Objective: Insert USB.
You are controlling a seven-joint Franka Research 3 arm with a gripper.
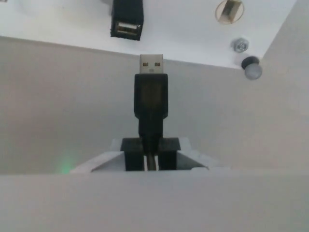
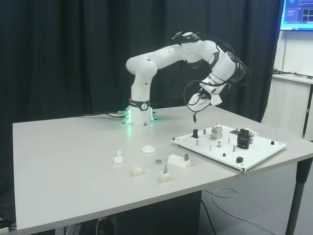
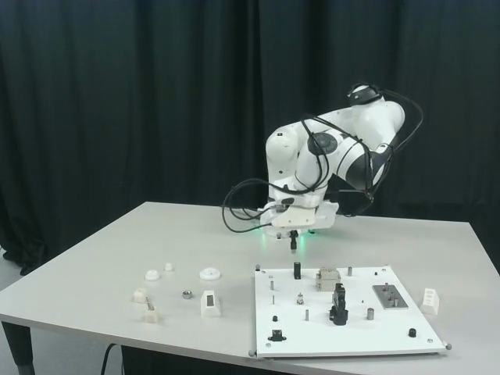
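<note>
I count one white board (image 3: 391, 337) on the table (image 3: 101, 266), and one USB plug (image 1: 151, 92) between my two fingers (image 1: 133, 153). Beside the board I see six small loose parts (image 3: 211, 303), and one black socket (image 1: 127, 21).

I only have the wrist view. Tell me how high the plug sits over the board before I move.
Observer: The gripper holds the USB plug in the air, clearly above the white board and touching nothing.
Operator: Say where the socket stands on that board.
Observer: The black USB socket stands upright near the board's edge closest to the arm's base.
Operator: Report anything lying off the board.
Observer: Several small white parts lie on the grey table beside the board, away from the gripper.
</note>
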